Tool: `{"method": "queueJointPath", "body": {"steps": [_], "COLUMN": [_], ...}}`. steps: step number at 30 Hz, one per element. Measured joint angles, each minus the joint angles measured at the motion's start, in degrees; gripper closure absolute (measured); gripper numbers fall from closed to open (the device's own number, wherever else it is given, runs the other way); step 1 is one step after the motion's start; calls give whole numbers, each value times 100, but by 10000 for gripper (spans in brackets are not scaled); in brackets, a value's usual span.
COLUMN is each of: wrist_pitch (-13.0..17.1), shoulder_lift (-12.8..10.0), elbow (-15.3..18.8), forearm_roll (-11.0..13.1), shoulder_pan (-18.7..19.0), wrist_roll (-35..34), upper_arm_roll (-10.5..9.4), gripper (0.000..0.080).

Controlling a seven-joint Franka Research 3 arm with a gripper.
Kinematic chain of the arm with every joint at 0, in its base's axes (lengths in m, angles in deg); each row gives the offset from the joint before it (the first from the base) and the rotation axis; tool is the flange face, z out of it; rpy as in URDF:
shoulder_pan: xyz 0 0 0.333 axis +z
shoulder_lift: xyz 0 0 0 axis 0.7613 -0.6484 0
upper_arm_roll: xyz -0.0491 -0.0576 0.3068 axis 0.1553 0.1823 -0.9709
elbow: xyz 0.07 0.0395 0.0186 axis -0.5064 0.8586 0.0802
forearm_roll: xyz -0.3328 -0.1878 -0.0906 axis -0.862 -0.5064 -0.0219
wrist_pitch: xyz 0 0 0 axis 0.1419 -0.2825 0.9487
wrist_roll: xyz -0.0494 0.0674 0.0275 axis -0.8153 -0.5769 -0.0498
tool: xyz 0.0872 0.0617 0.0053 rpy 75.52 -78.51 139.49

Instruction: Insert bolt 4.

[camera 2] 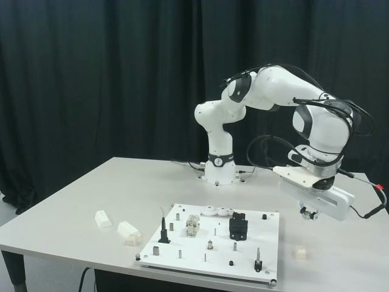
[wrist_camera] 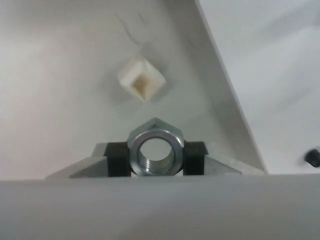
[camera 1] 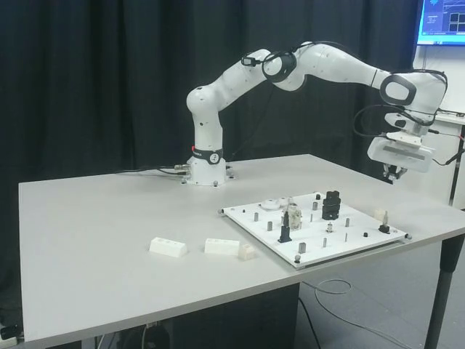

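In the wrist view my gripper [wrist_camera: 155,159] is shut on a grey metal hex piece [wrist_camera: 155,149] with a threaded bore, which looks like a nut, held between the black pads [wrist_camera: 116,160]. Under it, on the grey table, lies a small white block [wrist_camera: 141,78] with a square hole. In the room views the gripper [camera 1: 396,173] [camera 2: 307,213] hangs above the table just beyond the far right edge of the white assembly board [camera 1: 363,243] [camera 2: 270,243]. The small block [camera 1: 380,214] [camera 2: 299,252] lies beside that edge.
The board's edge [wrist_camera: 235,100] runs close beside the block, with a black screw [wrist_camera: 312,157] on the board. Several pegs, bolts and a black part [camera 1: 332,205] [camera 2: 237,226] stand on the board. Two white blocks [camera 1: 168,247] [camera 2: 129,231] lie on the table beyond its other side.
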Motion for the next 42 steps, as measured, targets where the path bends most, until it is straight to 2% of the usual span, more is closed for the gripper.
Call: {"method": "queueJointPath", "body": {"steps": [9,16,21,30,42], "wrist_pitch": [-373,-409,-282,316,1716], "shoulder_lift": [268,658,984,1659,2650], "elbow": [373,1043,1616,2852,4650], "forearm_roll": [-217,-410,-534,-688,-890], "shoulder_pan": [171,329,435,611,720], "wrist_roll": [509,741,872,1337,2585], "upper_arm_roll": [-1,-3,-9,-19,-40], "gripper": [578,578,578,578,578]}}
